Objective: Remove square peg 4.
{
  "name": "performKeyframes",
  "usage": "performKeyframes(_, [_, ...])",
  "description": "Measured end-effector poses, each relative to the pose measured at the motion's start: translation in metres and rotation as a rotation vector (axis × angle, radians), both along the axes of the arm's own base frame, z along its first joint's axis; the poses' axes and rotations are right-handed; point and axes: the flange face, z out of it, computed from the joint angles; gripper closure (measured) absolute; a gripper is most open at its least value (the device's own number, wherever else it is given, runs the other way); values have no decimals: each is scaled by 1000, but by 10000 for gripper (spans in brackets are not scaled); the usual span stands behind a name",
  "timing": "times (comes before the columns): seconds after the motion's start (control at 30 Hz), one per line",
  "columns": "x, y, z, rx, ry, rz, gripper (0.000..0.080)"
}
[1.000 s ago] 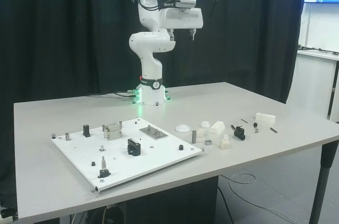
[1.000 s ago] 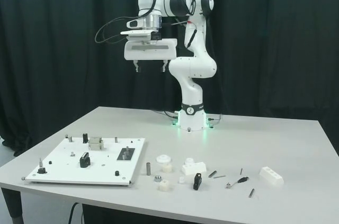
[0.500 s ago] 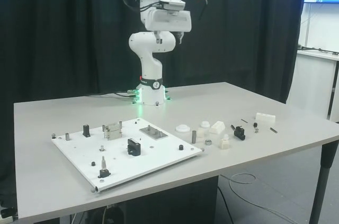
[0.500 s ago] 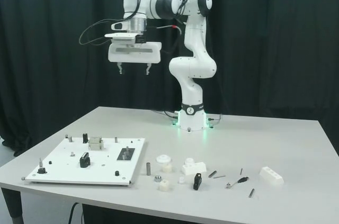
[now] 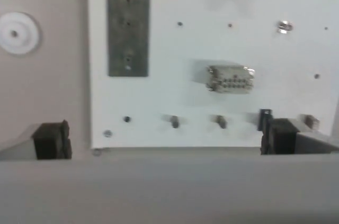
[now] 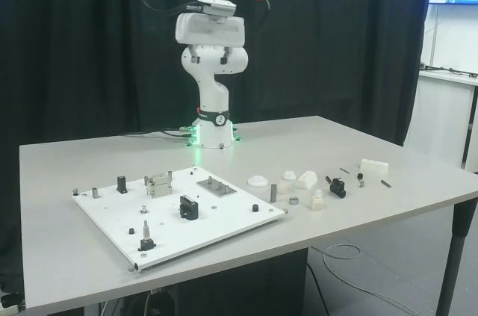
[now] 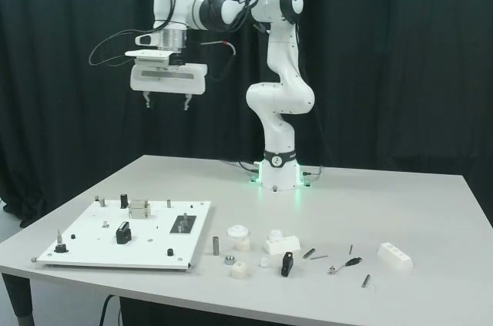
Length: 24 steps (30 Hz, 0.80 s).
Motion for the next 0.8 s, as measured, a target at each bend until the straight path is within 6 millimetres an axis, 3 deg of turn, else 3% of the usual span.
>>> performKeyframes(0.8, [-20, -142, -50, -54, 40, -12, 3])
